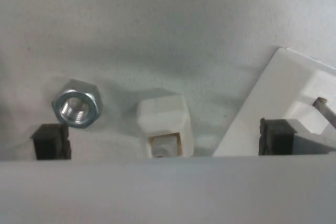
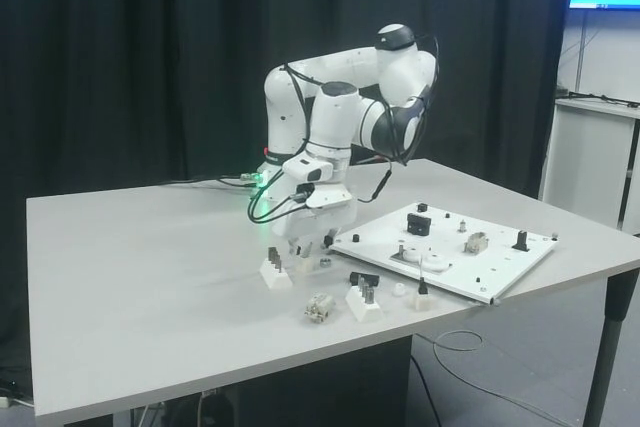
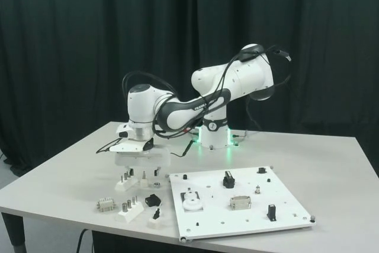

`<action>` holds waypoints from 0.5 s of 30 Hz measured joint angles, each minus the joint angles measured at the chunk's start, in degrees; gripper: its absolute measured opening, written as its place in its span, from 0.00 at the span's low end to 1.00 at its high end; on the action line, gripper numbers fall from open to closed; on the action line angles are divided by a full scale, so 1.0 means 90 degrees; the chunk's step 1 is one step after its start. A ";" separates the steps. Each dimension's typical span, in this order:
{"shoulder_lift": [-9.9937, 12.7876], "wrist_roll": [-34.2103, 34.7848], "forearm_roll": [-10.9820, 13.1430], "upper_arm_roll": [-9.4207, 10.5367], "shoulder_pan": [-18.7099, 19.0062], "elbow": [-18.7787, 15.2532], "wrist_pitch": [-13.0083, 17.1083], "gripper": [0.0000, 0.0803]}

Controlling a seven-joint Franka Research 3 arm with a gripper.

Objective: Pick Ethernet.

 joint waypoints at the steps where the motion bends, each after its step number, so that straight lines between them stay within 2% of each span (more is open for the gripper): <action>1: 0.0002 -0.0013 0.0001 0.0004 -0.0006 0.0000 0.0000 1.00; 15: 0.0026 -0.0096 0.0001 0.0025 -0.0034 0.0000 0.0016 1.00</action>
